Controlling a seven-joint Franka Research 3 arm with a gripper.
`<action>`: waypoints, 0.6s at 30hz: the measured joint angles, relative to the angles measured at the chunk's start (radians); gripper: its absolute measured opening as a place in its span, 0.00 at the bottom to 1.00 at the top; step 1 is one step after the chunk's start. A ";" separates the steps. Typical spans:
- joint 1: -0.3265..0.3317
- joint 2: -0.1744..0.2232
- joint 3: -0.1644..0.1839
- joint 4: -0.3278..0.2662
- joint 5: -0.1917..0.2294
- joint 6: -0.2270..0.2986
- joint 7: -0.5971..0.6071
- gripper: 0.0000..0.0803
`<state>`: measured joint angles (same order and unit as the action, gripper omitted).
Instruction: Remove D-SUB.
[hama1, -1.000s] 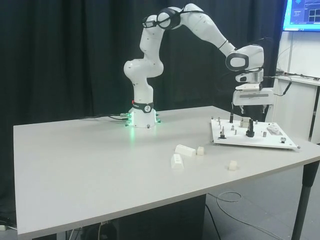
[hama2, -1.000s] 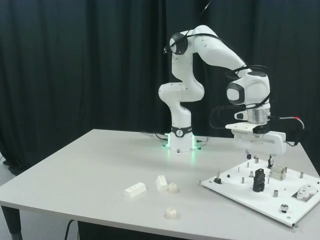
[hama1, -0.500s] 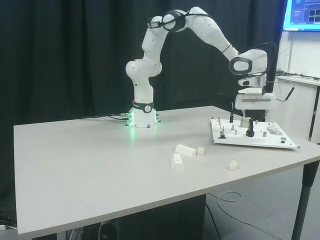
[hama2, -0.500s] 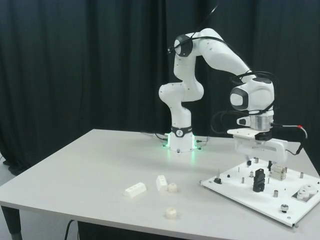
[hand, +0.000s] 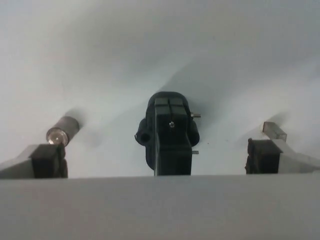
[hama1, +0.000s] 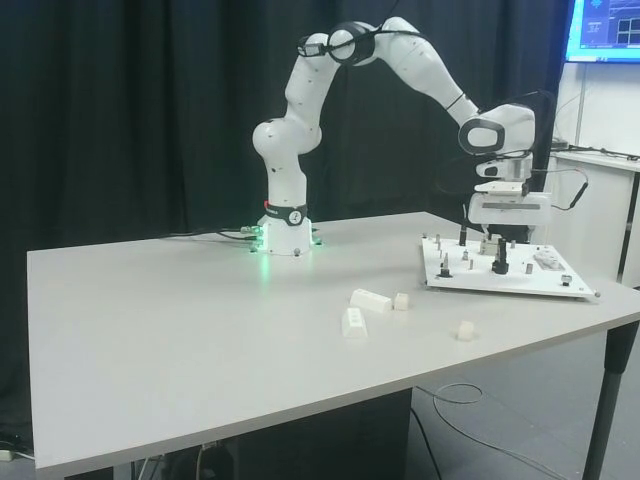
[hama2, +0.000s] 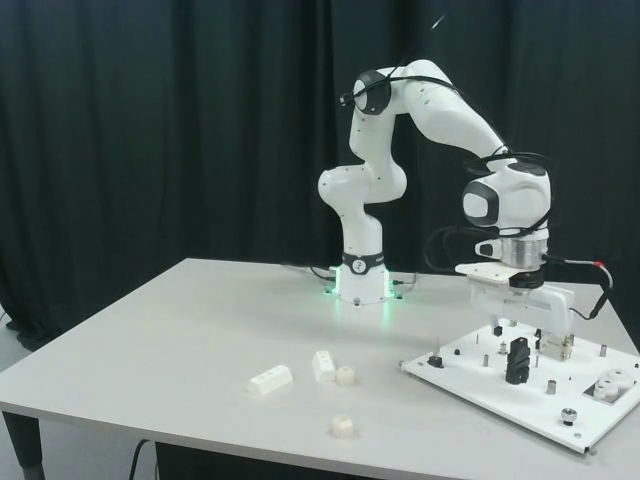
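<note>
Wrist view shows the black D-SUB (hand: 168, 131) standing between my two fingertips, its long axis upright from the white board (hand: 150, 50), its narrow top face turned toward my camera. My pincer (hand: 156, 159) is spread wide apart, one pad (hand: 47, 161) to each side of the plug and neither one touching it. A small grey peg (hand: 63, 129) stands just beside one pad.

From the second room view, the D-SUB (hama2: 517, 361) sits upright near the middle of the white board (hama2: 470, 385), which lies flat at the 3 o'clock end of the grey tabletop (hama2: 180, 330). Several short pegs and a white round part (hama2: 612, 382) stand on the same board. Off the board, toward 9 o'clock from it, four small white blocks (hama2: 270, 380) lie loose on the tabletop, near each other. Black curtains close off the room behind.

My arm (hama2: 420, 95) rises from its base (hama2: 362, 285), where green lights glow, at the 12 o'clock edge of the tabletop, bends over at the elbow and reaches down to the board, wrist vertical, my pincer (hama2: 518, 335) hanging straight over the plug. In the first room view my pincer (hama1: 500, 232) is just above the D-SUB (hama1: 499, 258).
</note>
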<state>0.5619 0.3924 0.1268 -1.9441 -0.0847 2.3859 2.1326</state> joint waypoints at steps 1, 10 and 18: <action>0.004 0.002 -0.003 0.000 0.003 0.000 0.000 1.00; 0.040 0.021 -0.034 0.009 0.014 0.000 0.006 1.00; 0.076 0.035 -0.069 0.016 0.023 0.001 0.009 1.00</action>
<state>0.6378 0.4270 0.0582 -1.9282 -0.0621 2.3871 2.1414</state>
